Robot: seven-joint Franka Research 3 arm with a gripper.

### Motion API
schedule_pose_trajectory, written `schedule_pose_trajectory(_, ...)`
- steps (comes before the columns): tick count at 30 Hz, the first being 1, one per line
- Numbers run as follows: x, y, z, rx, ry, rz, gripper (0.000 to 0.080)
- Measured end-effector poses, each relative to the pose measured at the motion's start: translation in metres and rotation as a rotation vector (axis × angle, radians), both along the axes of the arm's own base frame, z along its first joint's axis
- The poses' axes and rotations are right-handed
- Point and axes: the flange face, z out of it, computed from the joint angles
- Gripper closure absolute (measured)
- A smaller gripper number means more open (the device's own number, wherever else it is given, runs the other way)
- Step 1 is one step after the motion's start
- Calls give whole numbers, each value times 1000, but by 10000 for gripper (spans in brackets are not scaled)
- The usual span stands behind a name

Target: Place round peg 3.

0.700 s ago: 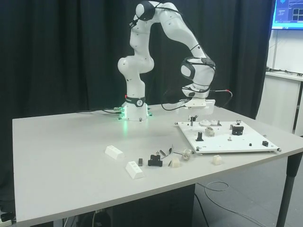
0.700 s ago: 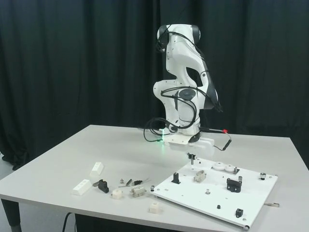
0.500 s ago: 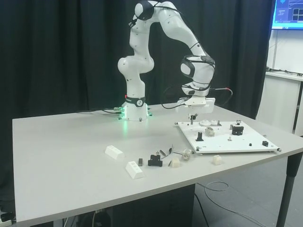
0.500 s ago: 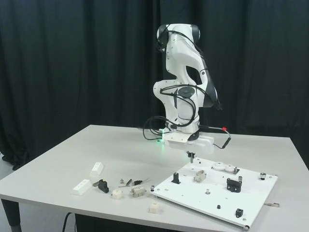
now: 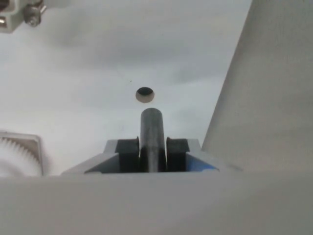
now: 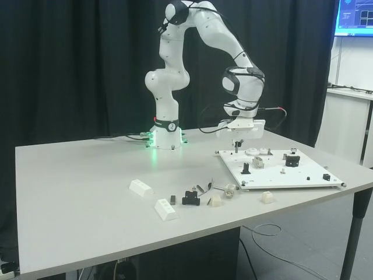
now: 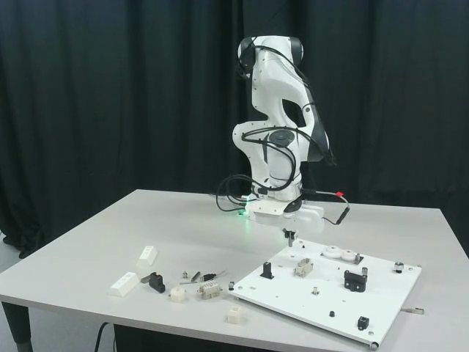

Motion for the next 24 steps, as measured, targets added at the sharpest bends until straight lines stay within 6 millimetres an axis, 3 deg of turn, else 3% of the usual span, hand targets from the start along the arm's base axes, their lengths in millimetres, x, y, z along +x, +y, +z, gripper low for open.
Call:
schedule_pose_trajectory(17,3,-2,2,-7,-12,12,690)
schedule_pose_trajectory(24,12,-12,6,-23,-43,37,690)
